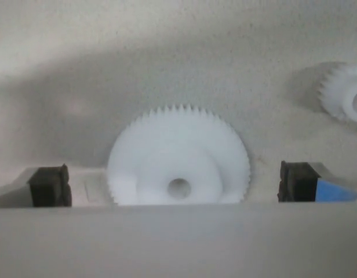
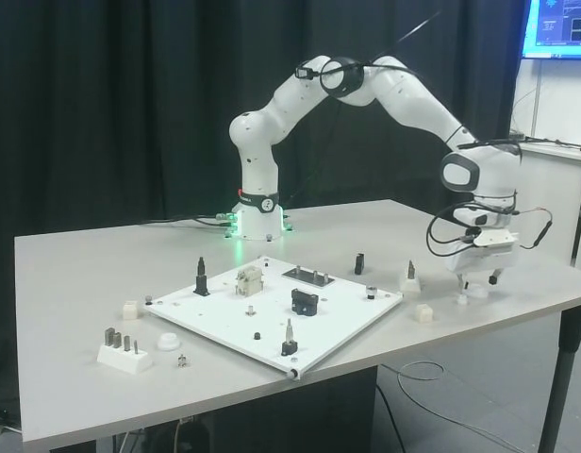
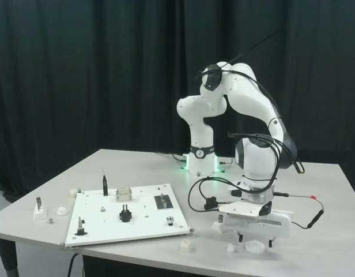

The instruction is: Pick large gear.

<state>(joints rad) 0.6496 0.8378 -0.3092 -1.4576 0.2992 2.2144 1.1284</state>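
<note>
Your gripper (image 1: 172,185) stood wide open, holding nothing, the large gear (image 1: 178,156) flat on the bench (image 1: 167,69) between its fingers; a smaller gear (image 1: 345,92) lay well aside.

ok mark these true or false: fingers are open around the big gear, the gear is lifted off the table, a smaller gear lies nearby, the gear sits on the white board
1. The gripper is open, one finger each side of the large gear. True.
2. The gear is lifted off the table. False: it lies flat on it.
3. A small gear lies nearby. True.
4. The gear sits on the white board. False: it lies on the bare table, apart from the board.
</note>
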